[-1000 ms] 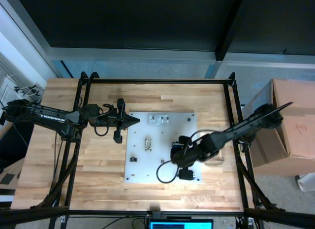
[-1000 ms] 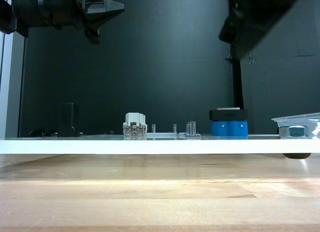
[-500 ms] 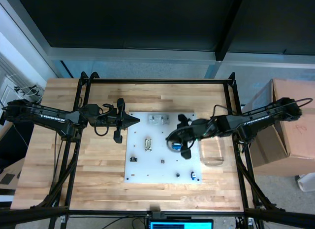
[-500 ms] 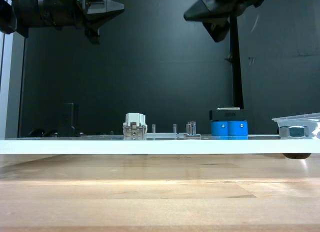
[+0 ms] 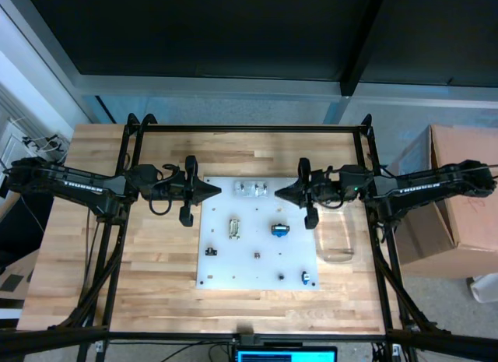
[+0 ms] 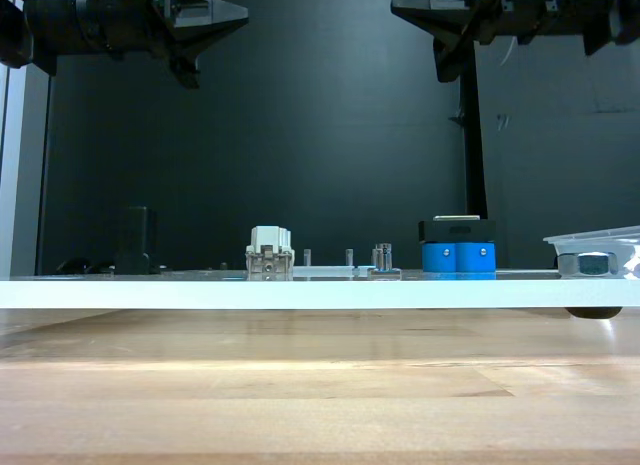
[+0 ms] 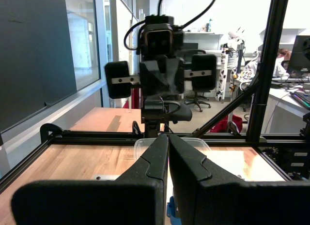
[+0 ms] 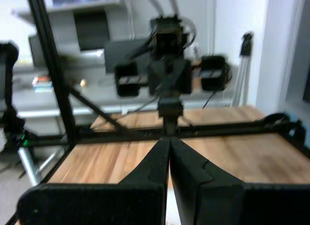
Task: Pick the M12 nut and place it on its threads and fasten
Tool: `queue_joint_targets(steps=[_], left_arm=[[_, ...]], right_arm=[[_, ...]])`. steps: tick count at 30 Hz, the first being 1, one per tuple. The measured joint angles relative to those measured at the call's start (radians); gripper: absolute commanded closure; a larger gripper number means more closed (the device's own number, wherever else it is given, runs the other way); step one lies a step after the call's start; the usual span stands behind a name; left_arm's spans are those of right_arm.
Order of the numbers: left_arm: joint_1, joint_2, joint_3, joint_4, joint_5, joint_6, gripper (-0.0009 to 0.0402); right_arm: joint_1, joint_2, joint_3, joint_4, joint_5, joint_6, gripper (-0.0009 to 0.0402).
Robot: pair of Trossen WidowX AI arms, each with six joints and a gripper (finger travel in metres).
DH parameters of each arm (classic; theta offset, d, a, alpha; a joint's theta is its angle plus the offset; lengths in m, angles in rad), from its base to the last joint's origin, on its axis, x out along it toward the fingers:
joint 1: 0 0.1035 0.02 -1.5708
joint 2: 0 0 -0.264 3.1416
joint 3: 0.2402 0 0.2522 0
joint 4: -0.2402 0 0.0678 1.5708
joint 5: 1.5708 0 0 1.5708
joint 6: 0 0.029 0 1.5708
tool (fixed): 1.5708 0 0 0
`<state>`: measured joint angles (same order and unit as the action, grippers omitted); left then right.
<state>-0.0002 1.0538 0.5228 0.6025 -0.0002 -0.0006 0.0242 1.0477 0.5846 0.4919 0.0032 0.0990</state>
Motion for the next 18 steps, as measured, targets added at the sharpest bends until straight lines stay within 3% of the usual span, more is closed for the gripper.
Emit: queue_joint_targets(steps=[18], left_arm=[[0.000, 0.000, 0.000, 0.000, 0.000, 0.000, 0.0393]], right_arm=[[-0.027, -0.007, -0.056, 0.067, -0.003, 0.003, 0.0393]])
